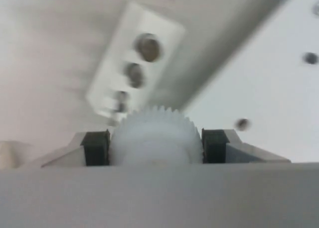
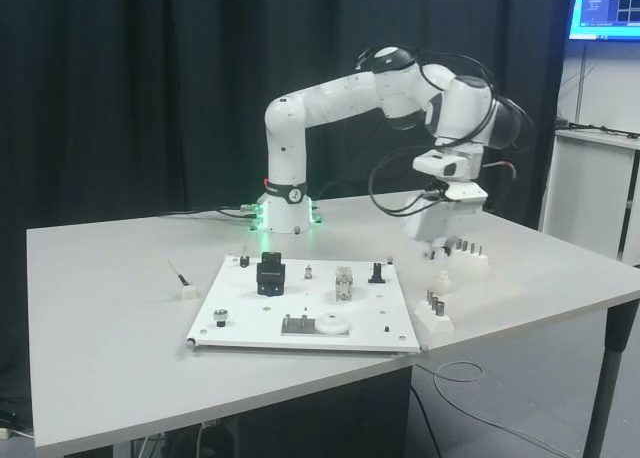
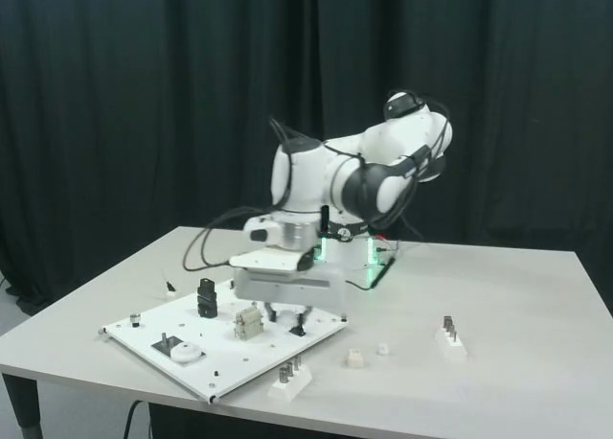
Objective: Insert medium gear.
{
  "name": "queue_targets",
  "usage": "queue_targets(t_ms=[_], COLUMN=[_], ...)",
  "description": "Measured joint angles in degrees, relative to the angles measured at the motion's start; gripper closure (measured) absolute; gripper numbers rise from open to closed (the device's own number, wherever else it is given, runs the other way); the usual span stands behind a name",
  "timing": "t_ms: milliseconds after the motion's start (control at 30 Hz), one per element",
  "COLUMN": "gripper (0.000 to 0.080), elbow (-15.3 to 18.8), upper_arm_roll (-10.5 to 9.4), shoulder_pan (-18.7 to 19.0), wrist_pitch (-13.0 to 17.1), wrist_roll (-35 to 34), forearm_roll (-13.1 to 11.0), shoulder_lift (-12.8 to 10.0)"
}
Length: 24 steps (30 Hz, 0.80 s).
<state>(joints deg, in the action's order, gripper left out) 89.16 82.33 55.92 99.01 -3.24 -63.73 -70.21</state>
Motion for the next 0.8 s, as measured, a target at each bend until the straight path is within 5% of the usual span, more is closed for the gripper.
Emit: queue_targets(t_ms=[367,800], gripper=[0.0406,0.0406], elbow=[-0.01,-0.1], upper_arm_roll=[3.05,3.85], shoulder_pan=[-5.04,-11.05], wrist_pitch=[-0.55,-0.58], wrist_roll=[8.08,16.08], forearm_roll=[-0.02,-1.77], shoulder_lift=[-1.57,-1.65])
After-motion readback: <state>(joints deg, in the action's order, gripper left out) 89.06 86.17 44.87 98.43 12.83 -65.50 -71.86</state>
